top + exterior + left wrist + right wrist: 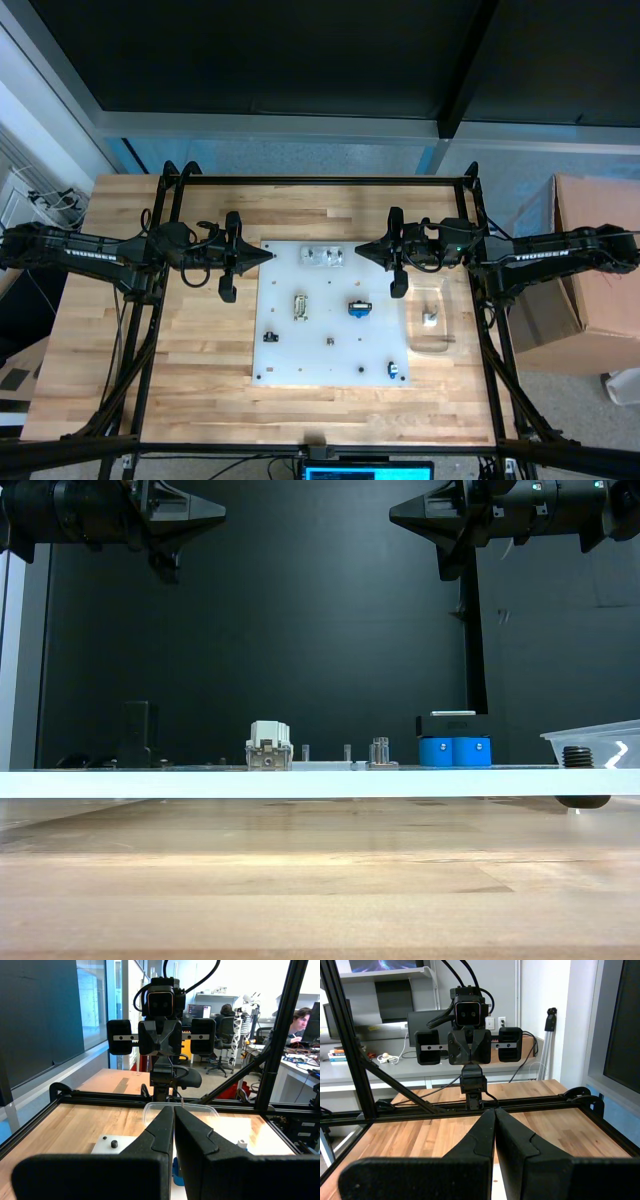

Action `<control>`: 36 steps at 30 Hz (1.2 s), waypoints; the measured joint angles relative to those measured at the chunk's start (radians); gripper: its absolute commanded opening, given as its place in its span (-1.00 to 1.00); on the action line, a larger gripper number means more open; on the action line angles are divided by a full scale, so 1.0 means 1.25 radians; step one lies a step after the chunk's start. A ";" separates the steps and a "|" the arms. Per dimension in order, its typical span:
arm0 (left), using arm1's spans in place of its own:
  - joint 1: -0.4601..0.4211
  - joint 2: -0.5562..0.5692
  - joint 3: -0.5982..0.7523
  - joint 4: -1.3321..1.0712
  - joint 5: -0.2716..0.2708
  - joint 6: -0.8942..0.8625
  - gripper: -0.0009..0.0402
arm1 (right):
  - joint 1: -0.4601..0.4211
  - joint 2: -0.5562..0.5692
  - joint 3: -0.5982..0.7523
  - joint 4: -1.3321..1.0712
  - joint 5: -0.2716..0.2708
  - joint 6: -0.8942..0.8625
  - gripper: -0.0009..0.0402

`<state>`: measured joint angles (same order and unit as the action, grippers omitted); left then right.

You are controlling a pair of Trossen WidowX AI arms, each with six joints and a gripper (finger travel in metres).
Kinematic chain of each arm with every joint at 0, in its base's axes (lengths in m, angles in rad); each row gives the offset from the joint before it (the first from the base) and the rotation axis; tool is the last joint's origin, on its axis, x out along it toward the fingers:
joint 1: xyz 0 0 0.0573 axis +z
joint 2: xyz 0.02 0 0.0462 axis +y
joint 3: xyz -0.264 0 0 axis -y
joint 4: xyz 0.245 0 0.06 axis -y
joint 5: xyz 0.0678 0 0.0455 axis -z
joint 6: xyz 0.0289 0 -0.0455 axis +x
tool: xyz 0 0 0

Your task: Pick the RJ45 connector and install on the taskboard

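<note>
Left gripper [270, 257], right gripper [358, 250] above taskboard [300, 350]

- left arm [90, 250]: stretched level, reaching inward high above the board's [320, 365] left edge.
- left gripper [268, 257]: fingers pressed together, tip pointing right.
- right arm [545, 250]: mirrored, level, high above the board's right side.
- right gripper [360, 250]: fingers pressed together, tip facing the left gripper, well apart.

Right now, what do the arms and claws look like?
Left arm and right arm: matte black, white TROSSEN lettering, black wrist cables. Left claw above the taskboard's far-left corner, right claw above its far edge: black wedge fingers. RJ45 connector: cannot tell where.
</note>
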<state>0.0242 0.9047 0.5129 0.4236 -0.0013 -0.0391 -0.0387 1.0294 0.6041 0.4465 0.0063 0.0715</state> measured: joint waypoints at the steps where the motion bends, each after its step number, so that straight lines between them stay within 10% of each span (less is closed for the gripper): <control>1: 0.000 0.000 0.000 0.000 0.000 0.000 -0.96 | 0.000 0.000 0.000 0.000 0.000 0.000 -0.96; 27: 0.000 0.000 0.000 0.000 0.000 0.000 -0.96 | 0.000 -0.001 0.000 -0.018 -0.016 0.001 -0.96; 36: 0.000 0.000 0.000 0.000 0.000 0.000 -0.96 | 0.012 -0.042 0.095 -0.499 -0.041 -0.002 -0.96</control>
<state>0.0238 0.9047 0.5129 0.4236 -0.0010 -0.0391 -0.0235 0.9764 0.7227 -0.1776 -0.0452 0.0692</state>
